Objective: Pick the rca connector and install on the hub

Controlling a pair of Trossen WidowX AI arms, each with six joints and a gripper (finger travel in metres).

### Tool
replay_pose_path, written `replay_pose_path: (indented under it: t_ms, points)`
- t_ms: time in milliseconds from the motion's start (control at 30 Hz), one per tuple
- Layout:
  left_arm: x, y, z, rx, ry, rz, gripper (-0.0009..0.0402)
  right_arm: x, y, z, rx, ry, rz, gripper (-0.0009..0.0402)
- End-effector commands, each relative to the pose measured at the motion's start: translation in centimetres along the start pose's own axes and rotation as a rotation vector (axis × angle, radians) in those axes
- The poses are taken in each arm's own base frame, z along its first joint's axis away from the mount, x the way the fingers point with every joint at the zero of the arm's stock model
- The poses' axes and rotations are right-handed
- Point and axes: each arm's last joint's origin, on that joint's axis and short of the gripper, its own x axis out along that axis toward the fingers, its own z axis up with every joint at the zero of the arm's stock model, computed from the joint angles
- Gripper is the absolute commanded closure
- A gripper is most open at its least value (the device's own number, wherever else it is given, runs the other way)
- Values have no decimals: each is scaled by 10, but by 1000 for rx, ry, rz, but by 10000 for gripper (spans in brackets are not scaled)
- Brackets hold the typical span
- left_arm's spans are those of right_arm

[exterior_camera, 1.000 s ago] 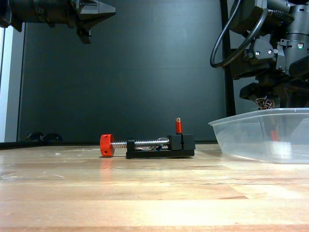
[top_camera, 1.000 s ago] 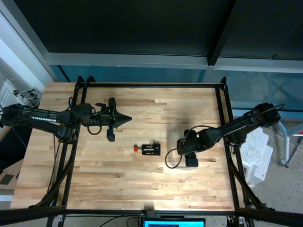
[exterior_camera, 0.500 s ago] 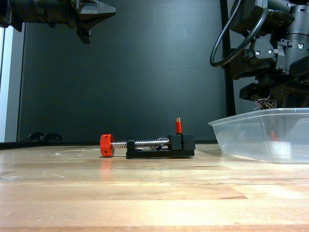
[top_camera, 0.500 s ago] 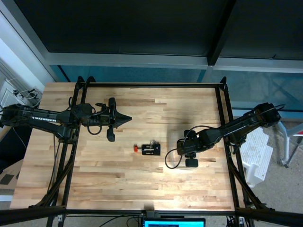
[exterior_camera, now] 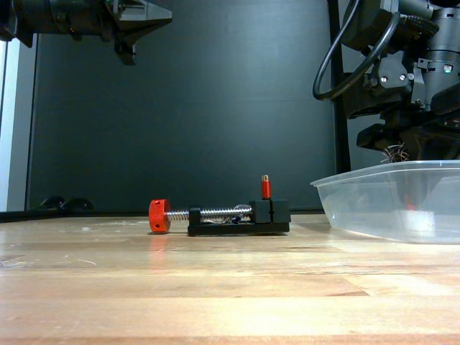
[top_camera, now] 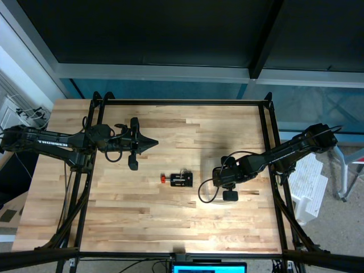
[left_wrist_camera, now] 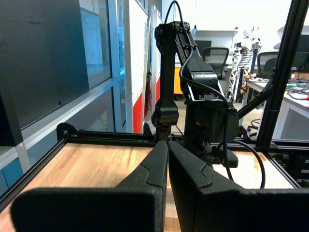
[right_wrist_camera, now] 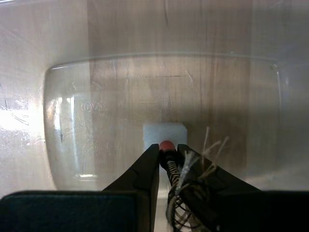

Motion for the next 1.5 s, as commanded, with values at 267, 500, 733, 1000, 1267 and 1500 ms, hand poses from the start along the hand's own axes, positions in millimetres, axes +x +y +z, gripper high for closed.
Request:
replay_pose_path:
  t_ms: [267,500,733,1000,1267,1500]
  points:
    - [0,0,0,0,0,0,392,0,0,0,0,0,0,378]
    - [0,0,0,0,0,0,392,0,0,0,0,0,0,387]
    - [0,0,0,0,0,0,392,-2,0,2,1,-6,2,393]
    - [0,0,0,0,0,0,392,-16,0,6,-1,13,-4,393]
    - [0,0,0,0,0,0,392,-39,1,17,-3,40,-13,393]
    - [0,0,0,0,0,0,392,-62,1,28,0,39,-14,393]
